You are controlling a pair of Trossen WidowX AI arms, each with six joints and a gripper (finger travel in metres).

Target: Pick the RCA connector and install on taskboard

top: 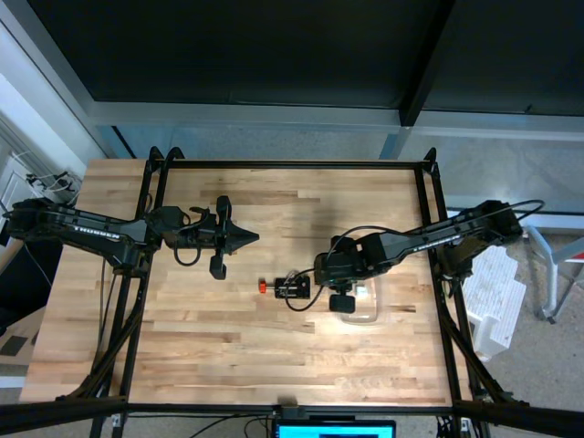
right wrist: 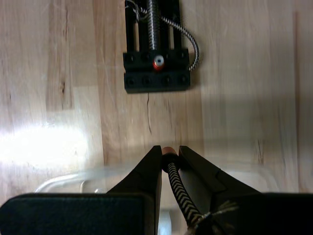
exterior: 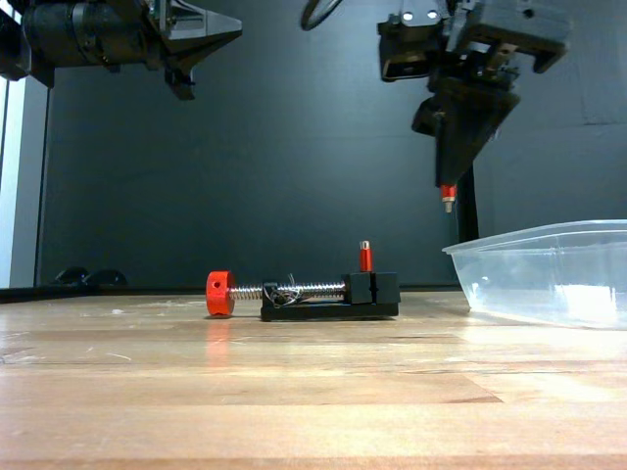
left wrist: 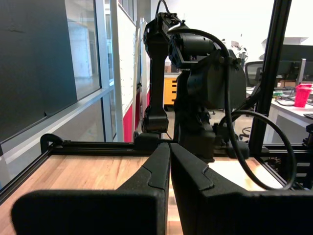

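Note:
The taskboard (top: 292, 289) is a small black block with a silver spring and a red knob (exterior: 219, 293), lying mid-table; a red socket (exterior: 364, 257) stands up from its right end (right wrist: 157, 63). My right gripper (exterior: 448, 196) hangs above and to the right of that socket, shut on the RCA connector (right wrist: 169, 152), whose red tip (exterior: 448, 192) points down and whose braided cable (right wrist: 180, 191) runs back between the fingers. My left gripper (top: 248, 238) is parked high at the left, fingers shut and empty (left wrist: 170, 152).
A clear plastic tray (exterior: 554, 269) sits on the table right of the taskboard, just under the right gripper (top: 363, 299). Black frame rails (top: 292, 164) border the wooden table. The right arm's body fills the left wrist view.

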